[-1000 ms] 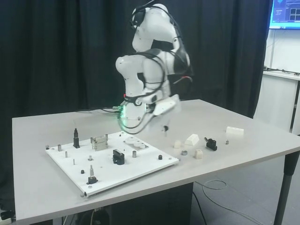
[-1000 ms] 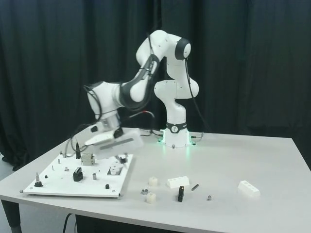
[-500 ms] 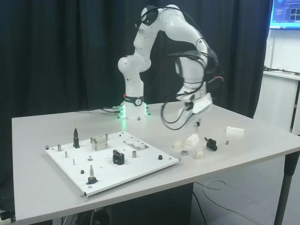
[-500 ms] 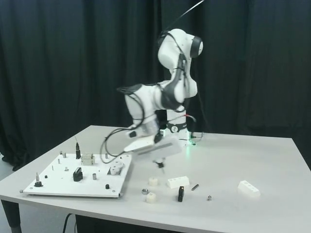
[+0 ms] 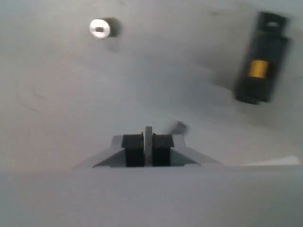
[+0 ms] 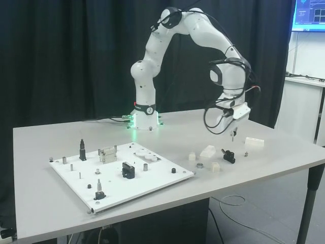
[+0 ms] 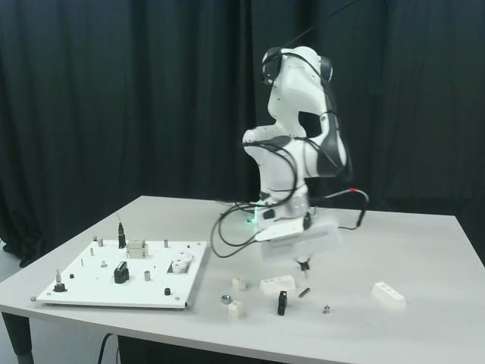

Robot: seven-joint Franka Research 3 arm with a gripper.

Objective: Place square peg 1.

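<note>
Where the big grey table had loose bits lying on it, the white robot arm hung above them. Its gripper pinched narrowly on a thin grey square peg. Next, I think, it needed to go down gently and then let go.

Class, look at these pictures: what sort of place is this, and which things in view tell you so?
Probably a robotics lab: a white robot arm bolted on a grey table, a white assembly board with small fixtures, and black curtains behind.
</note>
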